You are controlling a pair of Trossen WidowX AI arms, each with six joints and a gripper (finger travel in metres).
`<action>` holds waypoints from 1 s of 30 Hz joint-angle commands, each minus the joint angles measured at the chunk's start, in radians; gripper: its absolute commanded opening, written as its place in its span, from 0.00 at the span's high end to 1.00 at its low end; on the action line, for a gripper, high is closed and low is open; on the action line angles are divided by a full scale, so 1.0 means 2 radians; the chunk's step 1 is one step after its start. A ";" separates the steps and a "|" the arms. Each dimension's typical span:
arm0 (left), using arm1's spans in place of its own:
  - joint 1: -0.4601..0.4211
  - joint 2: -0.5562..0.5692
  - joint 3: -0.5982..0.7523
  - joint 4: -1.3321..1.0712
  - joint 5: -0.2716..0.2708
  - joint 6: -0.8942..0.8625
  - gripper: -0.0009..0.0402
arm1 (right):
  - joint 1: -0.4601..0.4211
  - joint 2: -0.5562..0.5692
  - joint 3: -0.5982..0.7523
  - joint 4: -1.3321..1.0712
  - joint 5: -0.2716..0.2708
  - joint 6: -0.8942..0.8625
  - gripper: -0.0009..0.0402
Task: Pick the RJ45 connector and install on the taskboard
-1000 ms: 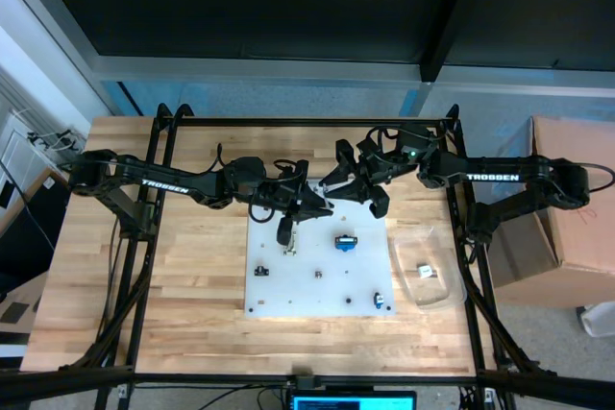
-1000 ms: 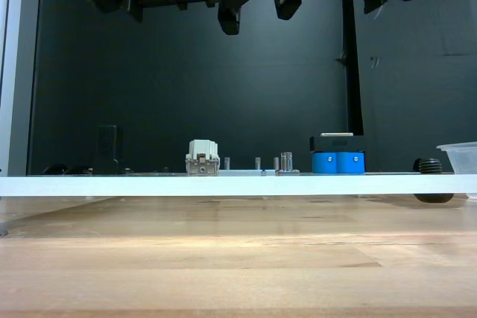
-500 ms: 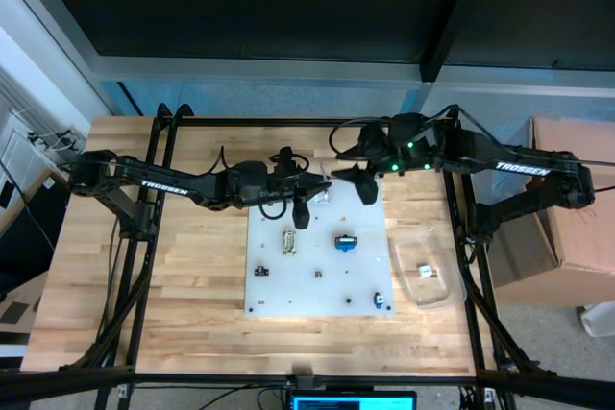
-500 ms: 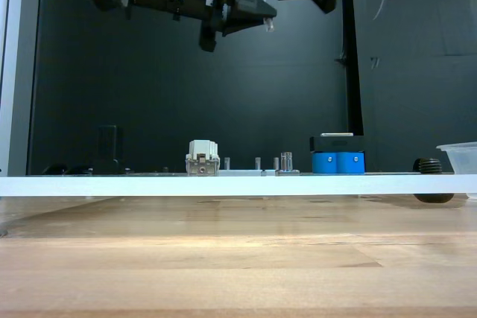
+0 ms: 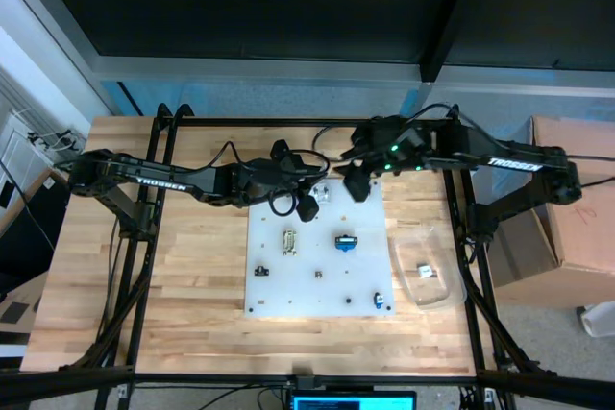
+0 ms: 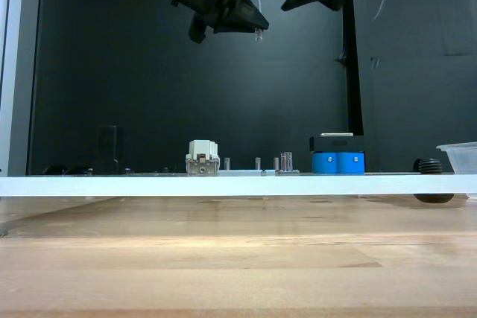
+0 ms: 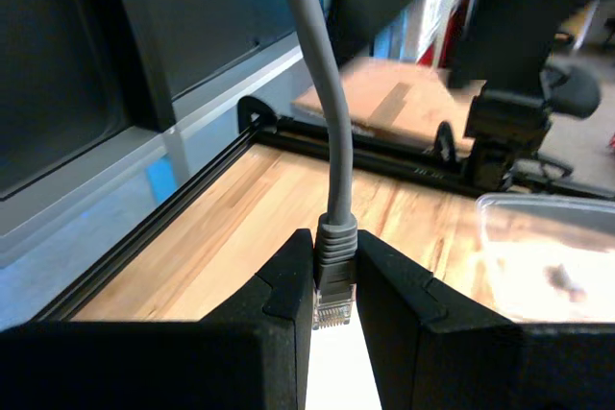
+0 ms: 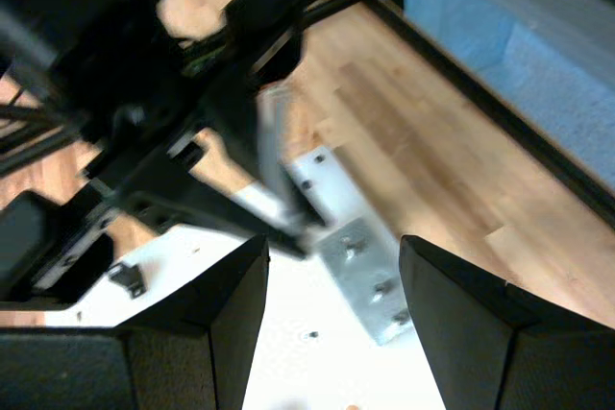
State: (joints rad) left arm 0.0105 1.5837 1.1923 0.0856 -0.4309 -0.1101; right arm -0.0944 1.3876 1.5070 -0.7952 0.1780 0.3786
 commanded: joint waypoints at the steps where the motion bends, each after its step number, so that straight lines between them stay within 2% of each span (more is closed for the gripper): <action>1: 0.000 0.000 0.009 -0.031 -0.008 0.000 0.87 | 0.008 0.033 0.029 -0.024 0.016 0.005 0.52; 3: 0.000 0.000 0.010 -0.041 -0.023 -0.001 0.87 | 0.010 0.051 0.045 -0.035 0.020 0.006 0.52; 13: -0.003 0.000 0.013 -0.056 -0.024 -0.002 0.87 | 0.010 0.112 0.076 -0.034 0.022 0.004 0.52; 22: -0.007 0.000 0.013 -0.061 -0.024 0.000 0.87 | 0.010 0.118 0.076 -0.034 0.022 0.000 0.52; 25: -0.007 0.000 0.013 -0.061 -0.024 0.001 0.87 | 0.010 0.118 0.076 -0.037 0.022 -0.001 0.56; 30: -0.009 0.000 0.013 -0.061 -0.024 0.002 0.87 | 0.009 0.118 0.076 -0.039 0.023 -0.002 0.66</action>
